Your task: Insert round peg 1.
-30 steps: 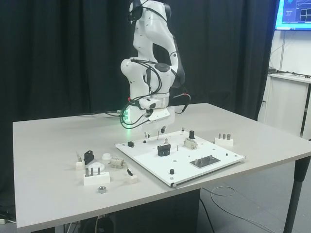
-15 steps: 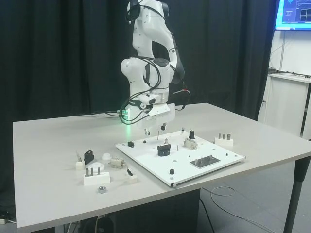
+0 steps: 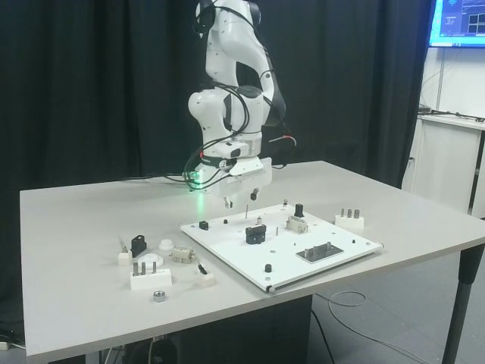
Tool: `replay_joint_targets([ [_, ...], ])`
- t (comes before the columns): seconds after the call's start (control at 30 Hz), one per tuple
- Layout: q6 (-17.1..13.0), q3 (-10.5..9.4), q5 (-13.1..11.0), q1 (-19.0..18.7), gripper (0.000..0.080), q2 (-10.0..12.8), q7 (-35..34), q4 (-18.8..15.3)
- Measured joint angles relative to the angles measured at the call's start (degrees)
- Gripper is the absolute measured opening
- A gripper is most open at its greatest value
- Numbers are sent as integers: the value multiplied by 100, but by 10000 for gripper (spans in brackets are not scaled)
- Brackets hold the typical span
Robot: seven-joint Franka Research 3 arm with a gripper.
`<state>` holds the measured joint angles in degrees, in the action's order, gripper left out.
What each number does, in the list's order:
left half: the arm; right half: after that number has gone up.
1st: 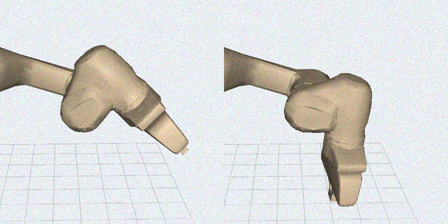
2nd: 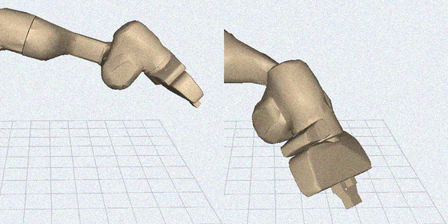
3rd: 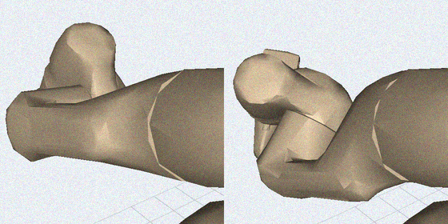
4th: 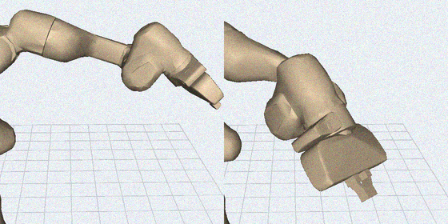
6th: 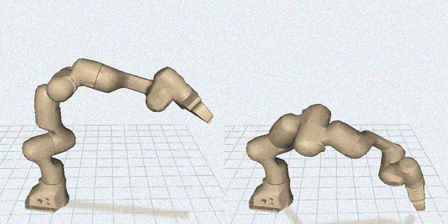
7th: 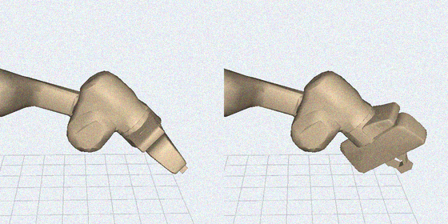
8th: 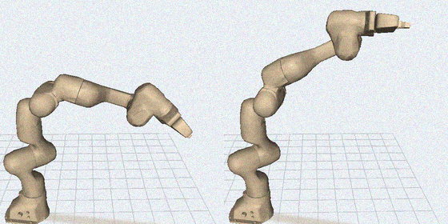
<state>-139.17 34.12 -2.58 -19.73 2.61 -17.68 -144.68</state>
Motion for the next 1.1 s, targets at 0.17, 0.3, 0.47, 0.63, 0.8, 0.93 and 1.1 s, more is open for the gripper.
replay_joint_targets([
  [0.17, 0, 40, 36, 0, 800, -1, -6, 6],
  [0.3, 0, 63, 84, 0, 800, -1, -34, 6],
  [0.47, 0, 83, 105, 0, 800, 0, -67, 6],
  [0.63, 0, 97, 110, 0, 800, 7, -78, 6],
  [0.8, 0, 109, 111, 0, 800, 34, -78, 6],
  [0.93, -10, 124, 111, 0, 800, 83, -79, 6],
  [1.1, -56, 140, 111, 0, 800, 153, -78, 6],
])
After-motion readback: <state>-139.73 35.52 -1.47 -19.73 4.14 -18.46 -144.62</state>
